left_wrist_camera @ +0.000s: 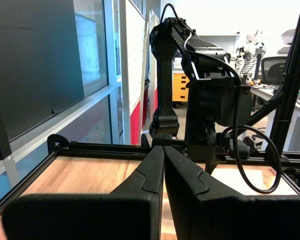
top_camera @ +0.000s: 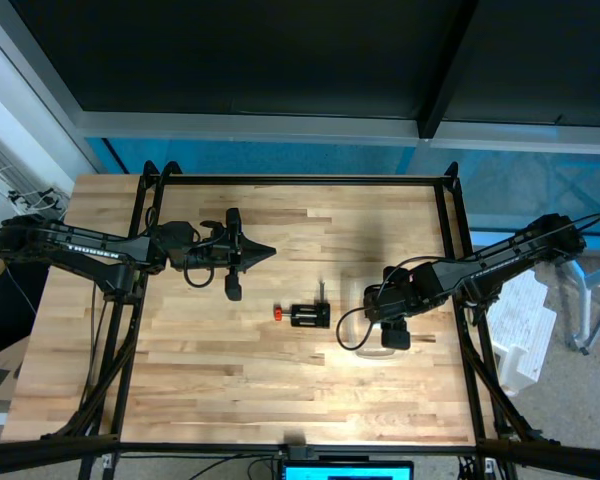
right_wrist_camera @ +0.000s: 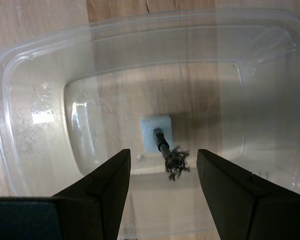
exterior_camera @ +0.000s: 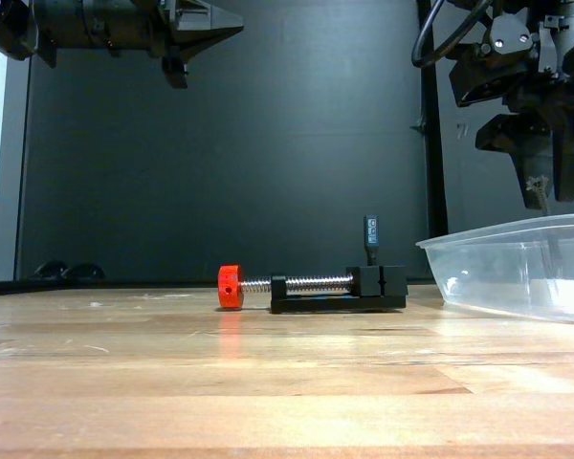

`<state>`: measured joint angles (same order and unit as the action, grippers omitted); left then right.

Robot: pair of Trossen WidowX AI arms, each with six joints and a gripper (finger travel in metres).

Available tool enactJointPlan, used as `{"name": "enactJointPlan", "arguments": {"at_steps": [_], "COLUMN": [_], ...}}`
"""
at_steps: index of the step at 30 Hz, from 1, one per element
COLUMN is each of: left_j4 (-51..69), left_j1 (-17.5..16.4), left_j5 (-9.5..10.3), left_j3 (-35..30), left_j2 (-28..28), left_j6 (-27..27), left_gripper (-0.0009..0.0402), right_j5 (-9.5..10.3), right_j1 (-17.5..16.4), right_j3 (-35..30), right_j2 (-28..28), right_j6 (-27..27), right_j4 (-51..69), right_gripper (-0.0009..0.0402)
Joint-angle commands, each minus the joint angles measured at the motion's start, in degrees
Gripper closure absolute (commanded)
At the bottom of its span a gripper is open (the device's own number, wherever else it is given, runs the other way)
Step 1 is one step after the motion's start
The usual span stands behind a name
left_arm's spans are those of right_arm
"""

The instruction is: Pick the usb-c connector and install on the hub

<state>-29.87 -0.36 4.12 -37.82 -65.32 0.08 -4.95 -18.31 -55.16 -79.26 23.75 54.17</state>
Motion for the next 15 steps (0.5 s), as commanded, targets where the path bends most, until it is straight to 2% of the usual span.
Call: {"name": "enactJointPlan", "arguments": {"at_steps": [1, 15], "left_j4": [0.0, 0.0], "left_j1": [0.0, 0.0], "left_j5": [0.0, 0.0], "left_j3": [0.0, 0.0], "left_j2": [0.0, 0.0], "left_j6": [0.0, 0.0], "left_gripper": [0.0393, 0.0393], "right_j5": [0.0, -0.07], "right_j1": [-0.1, -0.3], "right_j3": [0.8, 3.4], "right_j2": [0.0, 0.0], "right_j6": [0.0, 0.0], "right_j4": [-1.0, -5.8], "right_gripper": [0.021, 0.021]}}
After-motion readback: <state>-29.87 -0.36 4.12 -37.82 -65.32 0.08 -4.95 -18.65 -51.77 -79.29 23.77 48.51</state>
